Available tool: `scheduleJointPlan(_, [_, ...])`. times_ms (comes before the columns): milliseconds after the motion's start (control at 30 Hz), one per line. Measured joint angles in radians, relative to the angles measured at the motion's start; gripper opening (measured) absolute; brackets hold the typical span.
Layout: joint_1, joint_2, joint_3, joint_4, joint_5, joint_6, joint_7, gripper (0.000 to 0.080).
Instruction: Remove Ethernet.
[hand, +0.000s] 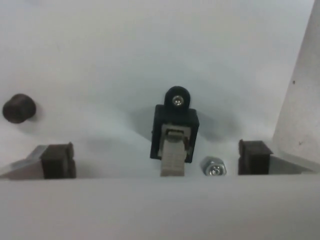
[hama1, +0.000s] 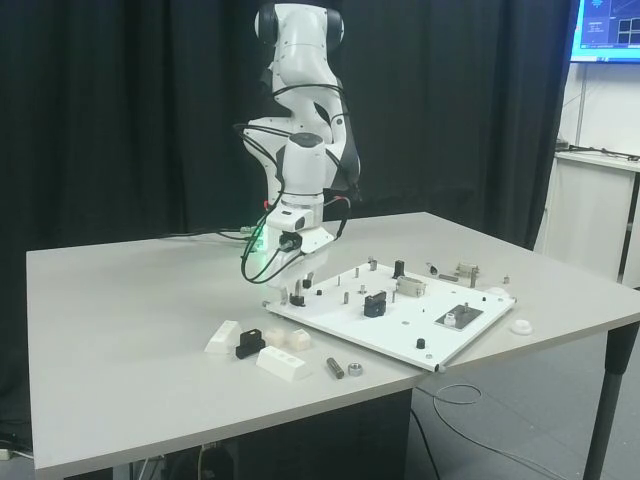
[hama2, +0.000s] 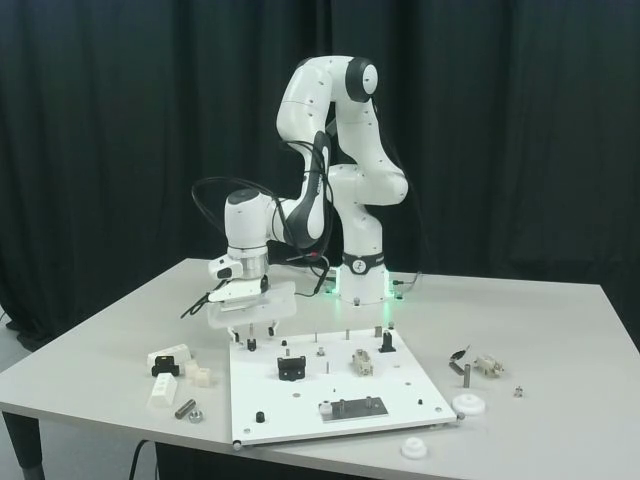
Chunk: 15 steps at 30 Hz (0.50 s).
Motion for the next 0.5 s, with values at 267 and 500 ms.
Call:
scheduleJointPlan(267, [0.0,0.0,0.0,0.0,0.001,0.002,0.0,0.0773])
scheduleJointPlan(500, [0.001,0.0,0.0,0.0,0.001,0.004,0.0,0.0793])
